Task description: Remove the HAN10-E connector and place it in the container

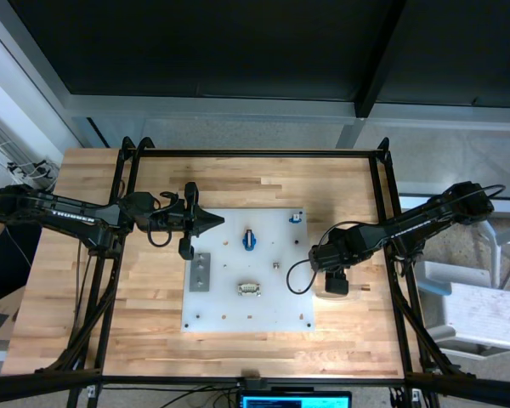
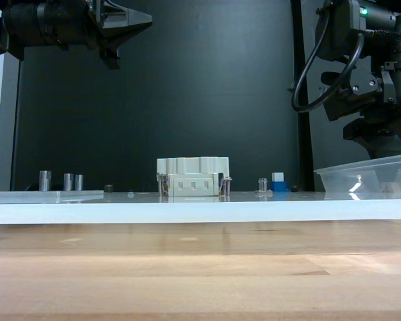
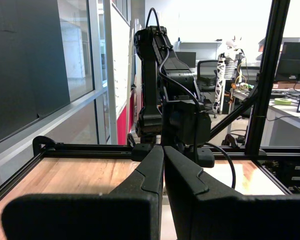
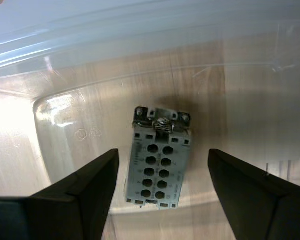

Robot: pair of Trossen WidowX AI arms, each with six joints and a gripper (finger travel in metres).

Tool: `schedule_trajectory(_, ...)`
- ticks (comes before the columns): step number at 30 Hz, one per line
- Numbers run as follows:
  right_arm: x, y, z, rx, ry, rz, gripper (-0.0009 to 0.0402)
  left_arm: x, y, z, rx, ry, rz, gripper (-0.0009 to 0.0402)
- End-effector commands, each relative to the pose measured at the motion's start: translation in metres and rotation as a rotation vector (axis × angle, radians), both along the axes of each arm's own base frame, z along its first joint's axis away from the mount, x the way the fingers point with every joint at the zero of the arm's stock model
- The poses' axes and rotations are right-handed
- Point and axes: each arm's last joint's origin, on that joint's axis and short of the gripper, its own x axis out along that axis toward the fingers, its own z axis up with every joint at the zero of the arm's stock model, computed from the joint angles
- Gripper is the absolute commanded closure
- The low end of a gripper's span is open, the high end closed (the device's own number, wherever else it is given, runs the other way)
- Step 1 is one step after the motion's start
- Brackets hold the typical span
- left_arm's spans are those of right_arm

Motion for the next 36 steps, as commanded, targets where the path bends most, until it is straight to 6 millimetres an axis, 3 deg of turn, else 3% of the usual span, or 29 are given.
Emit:
schedule_trajectory(1, 0.000, 0.000, 0.000, 0.002, 0.000, -0.001, 0.0115, 0.000, 0.000, 0.000, 0.000, 0.000, 0.000, 0.0393)
schedule_trajectory(22, 0.005, 0.002, 0.038, 0.020, -0.050, 0.002, 0.0107, 0.000, 0.000, 0.000, 0.000, 0.000, 0.000, 0.0393)
schedule_trajectory(36, 0.005, 0.002, 0.040, 0.022, -0.059, 0.005, 0.0107, 0.000, 0.000, 0.000, 0.000, 0.000, 0.000, 0.0393)
